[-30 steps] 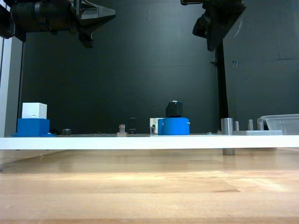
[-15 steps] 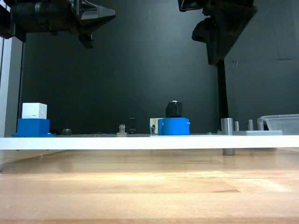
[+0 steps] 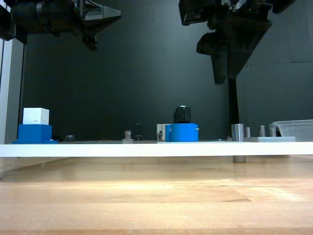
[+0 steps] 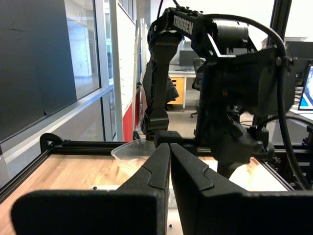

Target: Pick the 16mm cylinder and place it in the container

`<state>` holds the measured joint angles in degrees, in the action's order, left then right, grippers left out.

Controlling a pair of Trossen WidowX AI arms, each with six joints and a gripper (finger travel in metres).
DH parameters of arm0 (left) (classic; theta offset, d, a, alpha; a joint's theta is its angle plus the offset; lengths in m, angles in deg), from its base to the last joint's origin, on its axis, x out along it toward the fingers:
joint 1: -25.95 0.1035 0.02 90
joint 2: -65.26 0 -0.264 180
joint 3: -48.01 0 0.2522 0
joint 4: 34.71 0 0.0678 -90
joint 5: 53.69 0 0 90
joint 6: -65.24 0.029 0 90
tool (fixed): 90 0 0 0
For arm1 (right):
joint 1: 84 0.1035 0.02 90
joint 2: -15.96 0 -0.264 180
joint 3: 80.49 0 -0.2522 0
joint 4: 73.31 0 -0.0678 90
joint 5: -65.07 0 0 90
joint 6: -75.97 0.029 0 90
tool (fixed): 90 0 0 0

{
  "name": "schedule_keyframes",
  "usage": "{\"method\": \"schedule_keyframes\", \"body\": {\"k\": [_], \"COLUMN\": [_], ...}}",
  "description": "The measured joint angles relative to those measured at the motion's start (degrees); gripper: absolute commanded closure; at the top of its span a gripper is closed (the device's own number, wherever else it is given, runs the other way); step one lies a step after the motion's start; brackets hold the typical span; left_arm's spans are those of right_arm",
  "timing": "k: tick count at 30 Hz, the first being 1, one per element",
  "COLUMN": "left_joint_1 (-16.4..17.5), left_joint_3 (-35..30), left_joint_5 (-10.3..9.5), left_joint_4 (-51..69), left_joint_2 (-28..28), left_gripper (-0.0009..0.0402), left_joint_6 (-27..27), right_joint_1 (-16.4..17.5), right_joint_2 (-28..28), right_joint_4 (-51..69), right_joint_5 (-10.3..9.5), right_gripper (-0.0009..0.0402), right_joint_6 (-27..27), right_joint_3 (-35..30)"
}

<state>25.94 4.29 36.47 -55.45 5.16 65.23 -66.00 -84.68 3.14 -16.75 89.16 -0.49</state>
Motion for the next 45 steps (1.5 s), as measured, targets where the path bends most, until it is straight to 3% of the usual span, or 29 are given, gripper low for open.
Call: {"method": "schedule_keyframes", "body": {"k": [16,31,37,45], "left_joint_1": [0.0,0.0,0.0,0.0], "left_joint_3": [0.02,0.0,0.0,0.0], "left_joint_5": [0.0,0.0,0.0,0.02], "left_joint_4": [0.0,0.0,-0.02,-0.02], "left_joint_2": [0.0,0.02,0.02,0.02], "left_gripper": [0.0393,0.0393,0.0393,0.0393], "left_joint_6": [0.0,0.0,0.0,0.0], "right_joint_1": [0.52,1.44,1.62,1.73], "right_joint_2": [-1.03,-3.02,-2.99,-2.99], "right_joint_4": [-6.4,-8.26,-11.37,-11.54], "right_joint_5": [-0.24,-0.83,-2.84,-2.19], "right_gripper": [0.0196,0.0196,0.0196,0.0196], "right_joint_6": [-0.2,1.18,1.55,1.01], "right_joint_3": [5.2,6.19,8.46,9.73]}}
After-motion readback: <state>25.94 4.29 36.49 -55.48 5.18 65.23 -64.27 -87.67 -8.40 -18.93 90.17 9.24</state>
